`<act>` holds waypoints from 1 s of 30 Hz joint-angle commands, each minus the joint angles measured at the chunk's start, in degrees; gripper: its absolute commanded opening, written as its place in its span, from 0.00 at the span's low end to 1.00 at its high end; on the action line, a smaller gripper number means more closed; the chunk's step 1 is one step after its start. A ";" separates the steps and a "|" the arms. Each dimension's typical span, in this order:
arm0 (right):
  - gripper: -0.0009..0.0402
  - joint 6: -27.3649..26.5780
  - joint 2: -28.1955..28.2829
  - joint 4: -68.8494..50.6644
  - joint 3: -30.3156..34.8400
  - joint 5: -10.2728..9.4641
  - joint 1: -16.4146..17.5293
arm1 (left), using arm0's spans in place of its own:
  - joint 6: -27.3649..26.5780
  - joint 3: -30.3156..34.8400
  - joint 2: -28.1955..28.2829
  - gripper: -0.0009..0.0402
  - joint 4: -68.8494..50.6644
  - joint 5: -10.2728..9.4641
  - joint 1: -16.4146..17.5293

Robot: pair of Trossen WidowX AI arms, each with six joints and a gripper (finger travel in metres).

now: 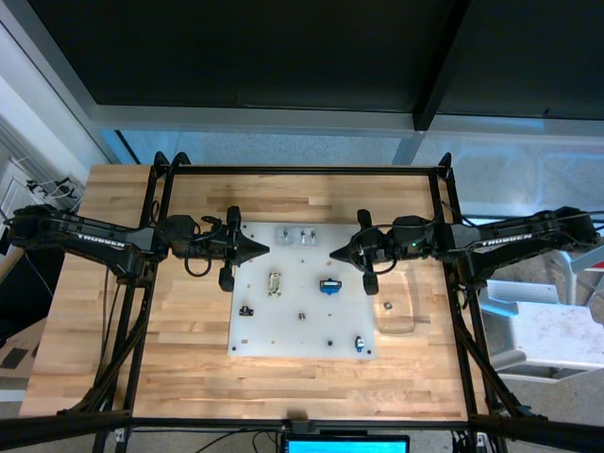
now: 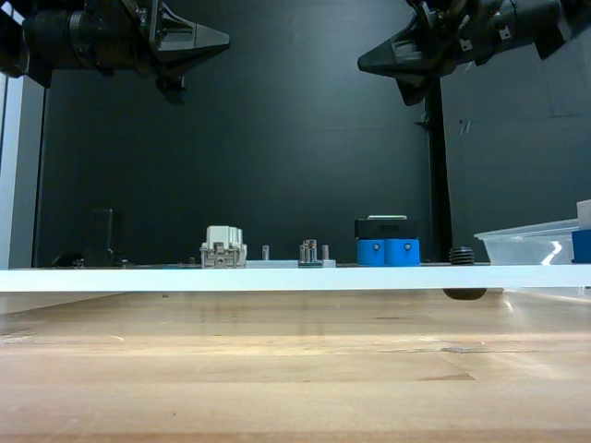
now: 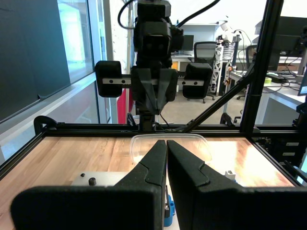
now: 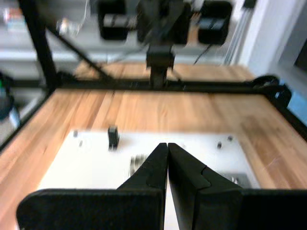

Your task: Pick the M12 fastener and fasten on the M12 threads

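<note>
My left tool [image 1: 267,249] and right tool [image 1: 332,255] are black, above a white board [image 1: 283,330] on a surface [image 1: 179,377] of pale, plank-striped wood. The nut [image 1: 386,305] is silver-grey, the ribbed stud [image 2: 461,255] black, one part [image 1: 328,286] blue and black.

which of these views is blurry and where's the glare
Right wrist view: soft all over, only the shut right gripper above the white board reads clearly. Left wrist view: sharp, with glare on the table beyond the shut left gripper. Low view: the black backdrop nearly swallows both grippers overhead.
</note>
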 commanded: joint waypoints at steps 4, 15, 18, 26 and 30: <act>0.02 -8.52 0.07 -21.18 7.89 -2.62 0.20 | 0.02 0.00 0.00 0.02 0.00 0.00 0.00; 0.02 -18.51 0.39 -48.81 17.81 -2.62 0.35 | 0.02 0.00 0.00 0.02 0.00 0.00 0.00; 0.02 -20.59 0.39 -53.27 19.04 -2.62 0.42 | 0.02 0.00 0.00 0.02 0.00 0.00 0.00; 0.02 -25.29 2.08 -65.79 22.18 -2.58 0.70 | 0.02 0.00 0.00 0.02 0.00 0.00 0.00; 0.02 -27.41 4.90 -73.46 23.93 -2.54 1.62 | 0.02 0.00 0.00 0.02 0.00 0.00 0.00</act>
